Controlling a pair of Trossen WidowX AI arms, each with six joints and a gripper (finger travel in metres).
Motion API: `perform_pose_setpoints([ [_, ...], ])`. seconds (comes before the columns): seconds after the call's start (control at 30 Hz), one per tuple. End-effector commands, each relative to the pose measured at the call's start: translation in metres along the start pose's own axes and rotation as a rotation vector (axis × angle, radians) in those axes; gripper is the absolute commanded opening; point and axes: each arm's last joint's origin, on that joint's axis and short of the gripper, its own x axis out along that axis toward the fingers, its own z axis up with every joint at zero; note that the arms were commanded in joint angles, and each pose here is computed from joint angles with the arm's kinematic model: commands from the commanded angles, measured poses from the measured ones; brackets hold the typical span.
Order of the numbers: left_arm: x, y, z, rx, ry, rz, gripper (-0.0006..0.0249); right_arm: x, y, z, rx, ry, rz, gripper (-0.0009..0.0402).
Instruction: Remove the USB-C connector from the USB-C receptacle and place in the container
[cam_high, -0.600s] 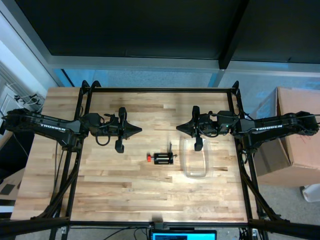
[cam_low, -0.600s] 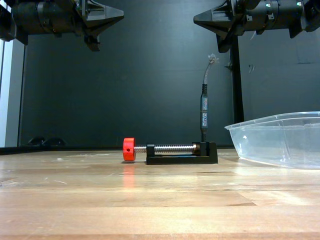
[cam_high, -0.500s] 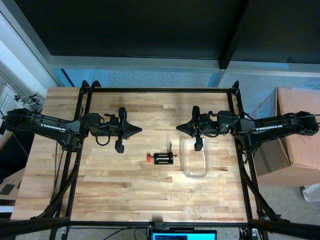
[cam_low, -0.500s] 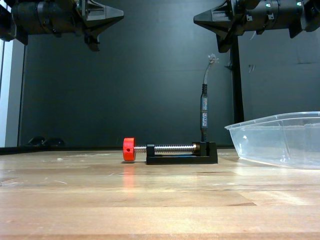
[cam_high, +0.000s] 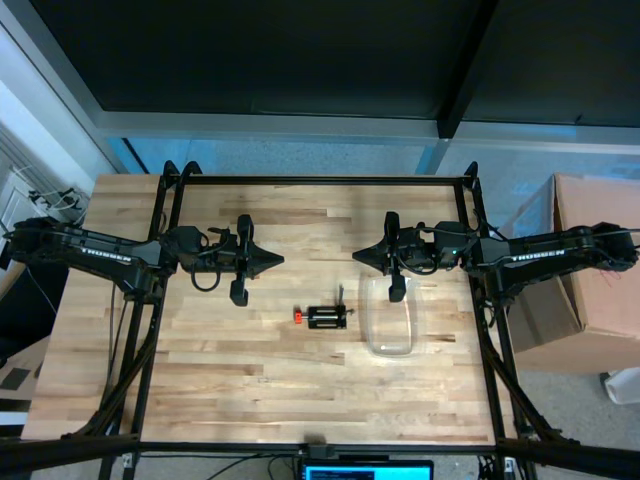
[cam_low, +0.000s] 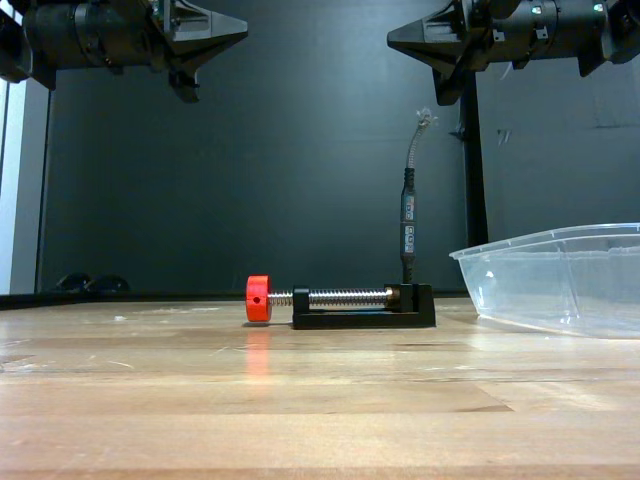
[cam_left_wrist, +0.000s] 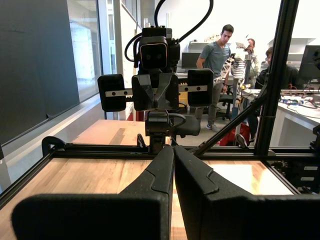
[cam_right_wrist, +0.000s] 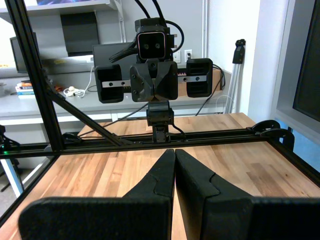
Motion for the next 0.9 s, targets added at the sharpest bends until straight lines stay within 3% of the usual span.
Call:
perform_pose_setpoints([
  [0.03,0.0,0.0,0.0,0.0,0.0,0.0,0.0,0.0,0.0,0.0,0.026,0.002,0.0,0.0],
  [0.27,0.0,0.0,0.0,0.0,-0.001,0.0,0.0,0.001,0.006,-0.005,0.04,0.196,0.002,0.0],
  [0.4,0.0,0.0,0.0,0.0,-0.001,0.0,0.0,-0.001,0.017,-0.001,0.032,0.341,0.029,0.0],
  [0.63,0.0,0.0,0.0,0.0,-0.001,0.0,0.0,-0.001,0.034,0.004,0.027,0.644,0.004,0.0],
  [0.9,0.0,0.0,0.0,0.0,0.0,0.0,0.0,0.013,0.051,0.014,0.019,0.907,-0.005,0.0],
])
